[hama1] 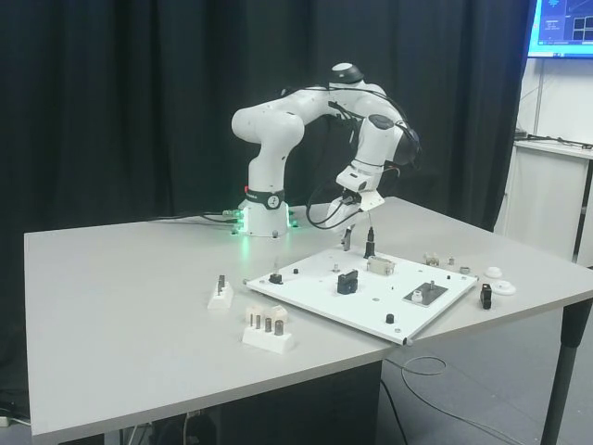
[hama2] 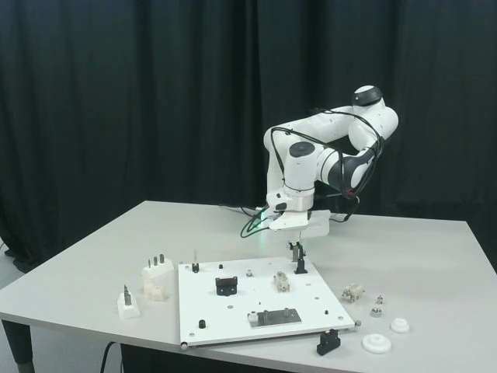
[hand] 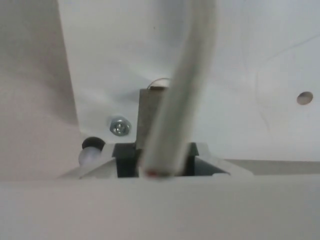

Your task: Insert square peg 4.

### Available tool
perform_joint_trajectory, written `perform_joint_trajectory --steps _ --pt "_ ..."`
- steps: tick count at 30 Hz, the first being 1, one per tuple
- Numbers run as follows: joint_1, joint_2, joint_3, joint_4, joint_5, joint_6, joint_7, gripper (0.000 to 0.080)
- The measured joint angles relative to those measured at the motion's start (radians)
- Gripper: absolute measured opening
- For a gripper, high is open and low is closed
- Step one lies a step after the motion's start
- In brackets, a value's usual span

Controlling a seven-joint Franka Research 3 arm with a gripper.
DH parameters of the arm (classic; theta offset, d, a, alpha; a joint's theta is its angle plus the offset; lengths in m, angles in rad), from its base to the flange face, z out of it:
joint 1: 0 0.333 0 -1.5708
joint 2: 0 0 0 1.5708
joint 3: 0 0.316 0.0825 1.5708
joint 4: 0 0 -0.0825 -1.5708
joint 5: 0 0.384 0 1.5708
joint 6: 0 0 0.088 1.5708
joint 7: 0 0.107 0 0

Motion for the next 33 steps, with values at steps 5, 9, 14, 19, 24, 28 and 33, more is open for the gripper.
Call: perform_joint_trajectory --steps 5,9,14,19,24,28,33 --pt "0.000 0.000 0.003 0.000 -0.008 0.010 0.000 0.0152" --pt "0.000 0.000 0.004 0.000 -0.013 0.017 0.000 0.0152" --pt "0.000 0.000 0.005 0.000 -0.013 0.018 0.000 0.0152" --pt "0.000 0.000 0.005 0.000 -0.013 0.017 0.000 0.0152" --pt "0.001 0.000 0.005 0.002 -0.013 0.016 0.000 0.0152" --pt "0.002 -0.001 0.005 0.004 -0.012 0.016 0.000 0.0152" --pt "0.005 -0.001 0.005 0.005 -0.012 0.017 -0.005 0.0152"
